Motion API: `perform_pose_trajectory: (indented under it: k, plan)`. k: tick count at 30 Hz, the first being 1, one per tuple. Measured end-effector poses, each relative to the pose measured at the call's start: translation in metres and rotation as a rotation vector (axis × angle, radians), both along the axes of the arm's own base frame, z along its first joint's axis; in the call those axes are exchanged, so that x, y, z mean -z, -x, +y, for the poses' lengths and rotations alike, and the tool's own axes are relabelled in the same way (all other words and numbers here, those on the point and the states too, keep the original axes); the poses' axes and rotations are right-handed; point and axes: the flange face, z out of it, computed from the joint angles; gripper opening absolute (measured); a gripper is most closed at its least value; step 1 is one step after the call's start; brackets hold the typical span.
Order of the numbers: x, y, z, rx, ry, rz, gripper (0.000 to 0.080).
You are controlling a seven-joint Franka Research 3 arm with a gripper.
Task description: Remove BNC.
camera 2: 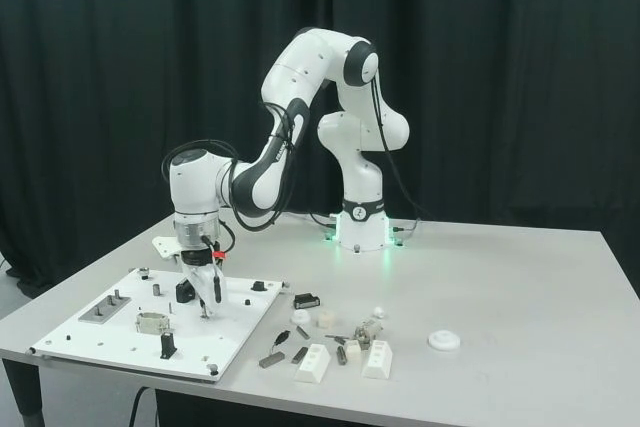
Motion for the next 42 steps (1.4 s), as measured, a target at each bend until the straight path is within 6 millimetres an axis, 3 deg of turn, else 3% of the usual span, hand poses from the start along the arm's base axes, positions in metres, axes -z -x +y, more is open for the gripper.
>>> perform_pose_trajectory:
  k: [2, 3, 8, 9, 16, 42]
  plan:
    - [-0.0001, -0.0001, -0.0001, 0.000, 0.000, -0.001, 0.0426]
    - [-0.0002, -0.0005, 0.0005, 0.001, -0.001, -0.003, 0.0236]
    - [-0.0002, -0.0006, 0.0005, 0.002, -0.001, -0.004, 0.0236]
    - [-0.0002, -0.0007, 0.0006, 0.002, -0.001, -0.004, 0.0123]
    - [-0.0001, -0.0007, 0.0005, -0.019, -0.001, -0.005, 0.0125]
    - [0.0001, -0.0009, 0.0003, -0.412, -0.001, -0.001, 0.0123]
